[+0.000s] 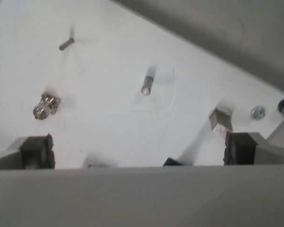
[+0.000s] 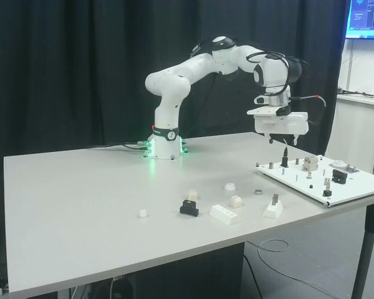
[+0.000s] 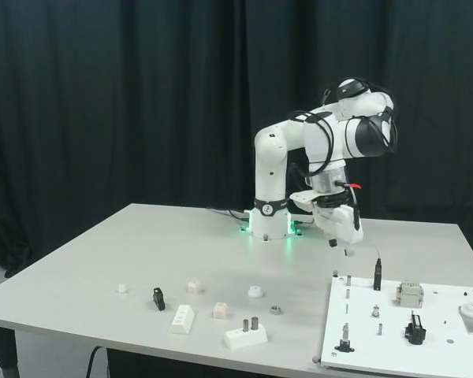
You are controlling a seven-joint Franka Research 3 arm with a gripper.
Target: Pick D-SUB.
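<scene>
Down at the front edge of the grey table [image 2: 62, 187]: a few small white blocks [image 2: 225, 214] and one black piece [image 2: 188, 208], all lying apart. Lots of bare table on the side away from the board, open all the way out to the edge.

At the table's front corner, close to the edge: a flat white board [image 2: 355, 187] with little pegs [image 1: 147, 85] standing on it and a round metal plug [image 1: 46, 105]. On the far part of that board, upright: the D-SUB [image 2: 310, 163], a small grey block.

Above the board's far side, up in the air: the gripper [image 1: 137, 151], fingers [image 1: 38, 151] spread wide apart, holding nothing, not touching the D-SUB.

Farther back: the white arm's base [image 2: 165, 140], with green light at its foot. Behind it all, a black curtain [image 2: 68, 68].
</scene>
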